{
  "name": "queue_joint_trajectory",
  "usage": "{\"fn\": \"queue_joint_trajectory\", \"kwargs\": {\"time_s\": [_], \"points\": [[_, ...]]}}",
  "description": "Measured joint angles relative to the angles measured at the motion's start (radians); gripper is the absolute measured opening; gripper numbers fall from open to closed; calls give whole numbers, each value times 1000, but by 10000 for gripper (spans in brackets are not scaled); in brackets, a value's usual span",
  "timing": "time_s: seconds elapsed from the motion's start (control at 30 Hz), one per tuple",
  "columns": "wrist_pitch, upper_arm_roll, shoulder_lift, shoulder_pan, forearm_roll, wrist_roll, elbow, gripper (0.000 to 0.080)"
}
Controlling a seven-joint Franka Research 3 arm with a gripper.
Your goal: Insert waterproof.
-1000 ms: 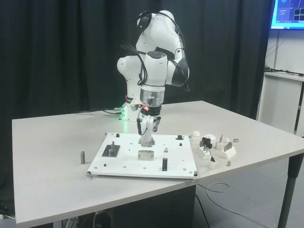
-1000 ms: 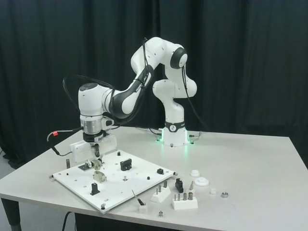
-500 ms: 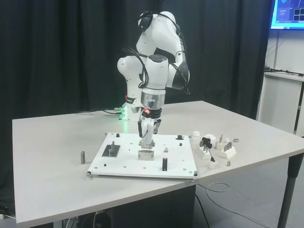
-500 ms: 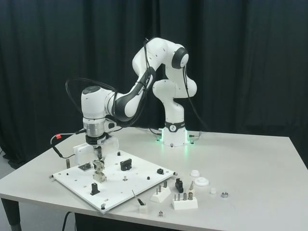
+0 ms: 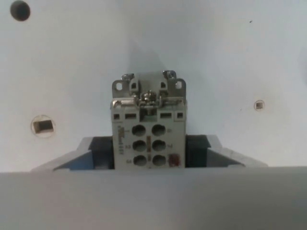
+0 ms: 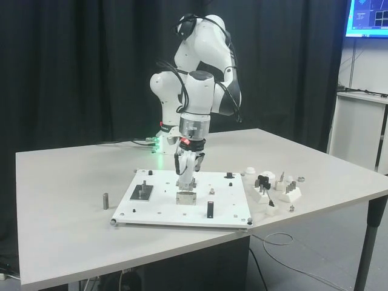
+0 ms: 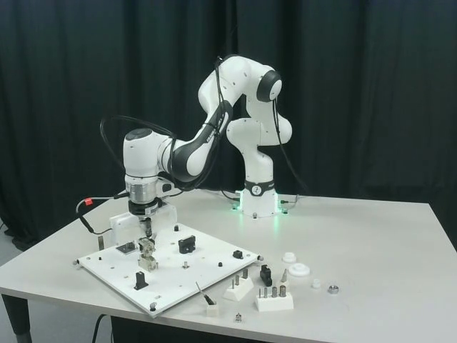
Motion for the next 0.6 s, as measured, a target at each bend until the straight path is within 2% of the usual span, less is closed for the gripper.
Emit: {"fn": "queue_joint_trajectory", "kwargs": {"time_s": [0.6], "points": [[58, -2, -2, 17, 16, -12, -40, 310]]}}
